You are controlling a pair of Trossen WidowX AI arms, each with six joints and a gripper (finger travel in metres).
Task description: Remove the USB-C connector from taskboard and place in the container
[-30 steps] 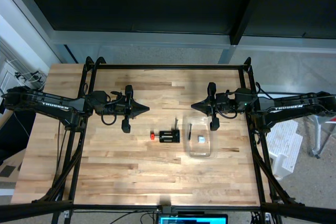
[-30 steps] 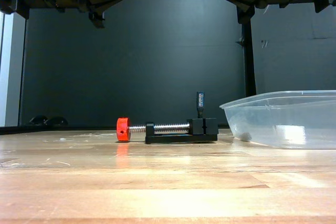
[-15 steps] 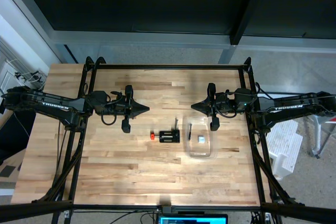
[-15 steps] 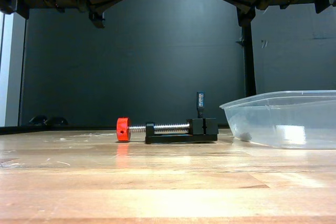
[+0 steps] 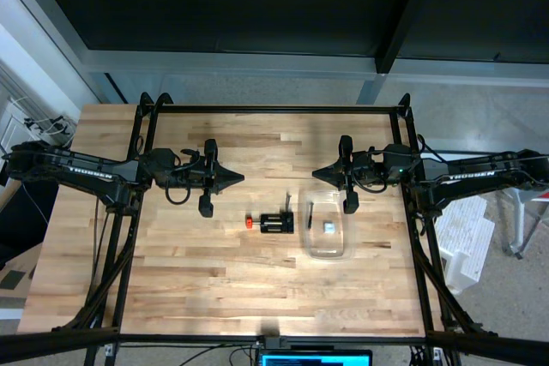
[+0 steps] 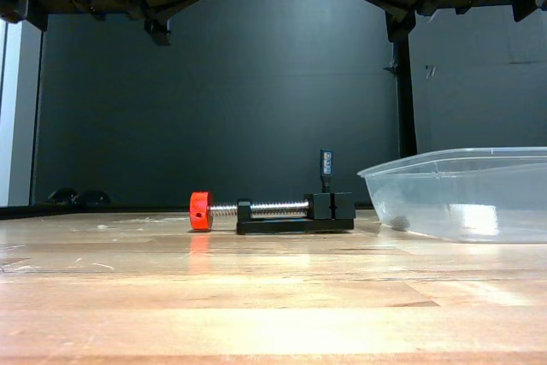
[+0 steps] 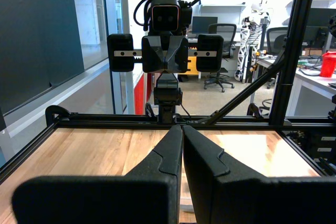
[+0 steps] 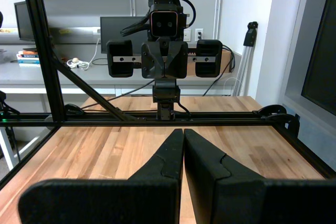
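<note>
USB-C plug [image 5: 309, 216] lay seemingly just inside the tray's [image 5: 329, 255] left wall, near the clamp [image 5: 276, 223], prob. light, stiff & slippery, best pinched mid-body; left gripper [image 5: 240, 178] & right gripper [image 5: 316, 172] hung high, fingers together, empty.
</note>
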